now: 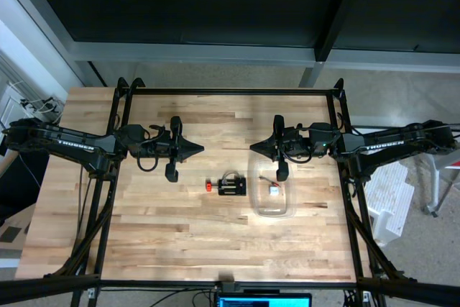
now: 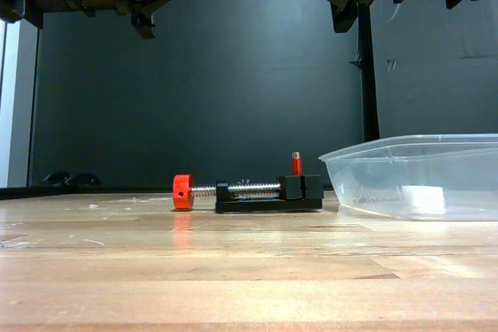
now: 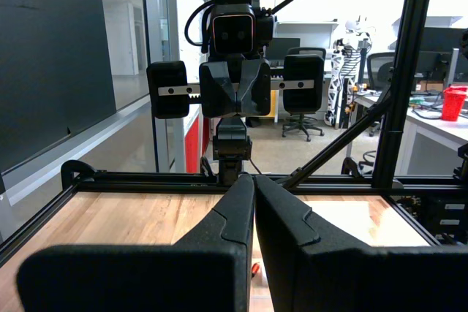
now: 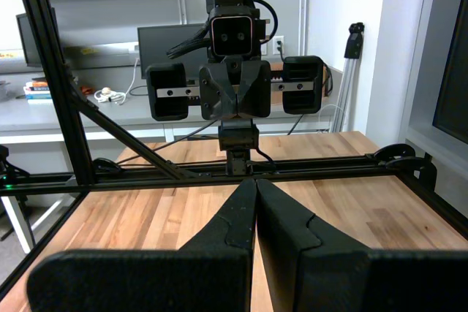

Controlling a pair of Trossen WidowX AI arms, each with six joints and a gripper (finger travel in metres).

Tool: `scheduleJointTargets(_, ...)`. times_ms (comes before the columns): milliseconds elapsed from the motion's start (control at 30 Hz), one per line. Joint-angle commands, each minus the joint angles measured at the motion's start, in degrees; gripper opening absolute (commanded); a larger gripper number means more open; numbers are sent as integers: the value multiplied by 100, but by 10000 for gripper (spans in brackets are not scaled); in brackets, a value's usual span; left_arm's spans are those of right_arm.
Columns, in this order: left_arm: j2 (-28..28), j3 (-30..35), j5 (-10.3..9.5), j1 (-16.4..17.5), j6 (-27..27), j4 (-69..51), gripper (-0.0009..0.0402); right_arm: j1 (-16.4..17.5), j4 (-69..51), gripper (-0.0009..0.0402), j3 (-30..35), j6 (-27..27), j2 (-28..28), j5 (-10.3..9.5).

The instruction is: Remove the RCA connector from the receptacle and place in the container

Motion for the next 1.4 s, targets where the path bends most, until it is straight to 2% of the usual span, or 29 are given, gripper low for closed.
scheduleJointTargets(33, 2, 2, 0, 0, 0, 2, 0, 0, 0, 0, 7, -9, 2, 0)
scheduleJointTargets(1400, 2, 2, 0, 0, 0, 2, 0, 0, -214, 0, 7, -4, 2, 0)
